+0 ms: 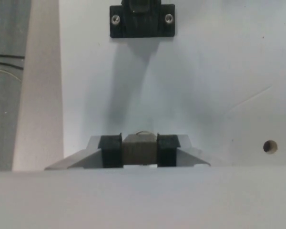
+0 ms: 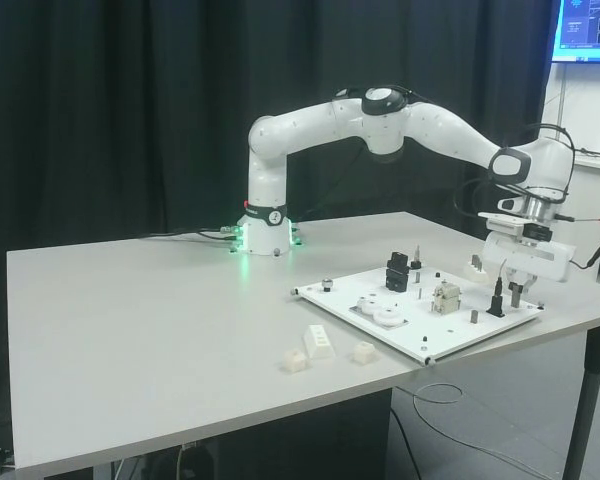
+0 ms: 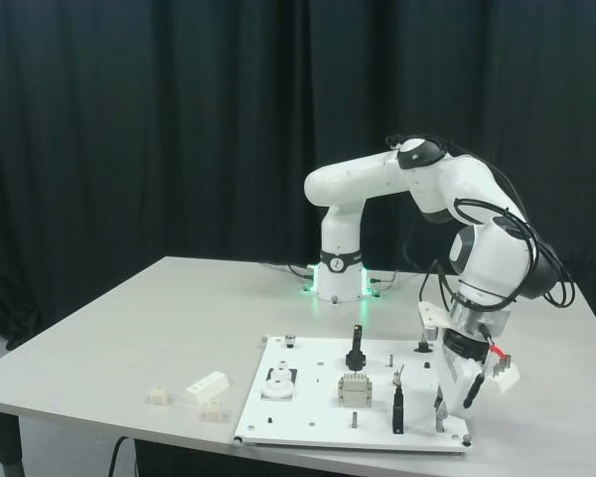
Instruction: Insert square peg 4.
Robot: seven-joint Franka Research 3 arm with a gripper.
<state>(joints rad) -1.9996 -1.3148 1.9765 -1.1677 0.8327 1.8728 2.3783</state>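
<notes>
Upright, square peg (image 1: 139, 148) hangs vertically in the gripper (image 1: 139, 151).

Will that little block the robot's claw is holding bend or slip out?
Probably not. The small square peg looks like a solid, blocky piece, so it should stay stiff. The claw has black fingers pressed flat against its two sides, so it likely won't slip. It looks small, so probably light.

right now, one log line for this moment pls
task: insert square peg 4 | gripper: shut on square peg | position: above white board, far corner from base | inserted: not yet
</notes>
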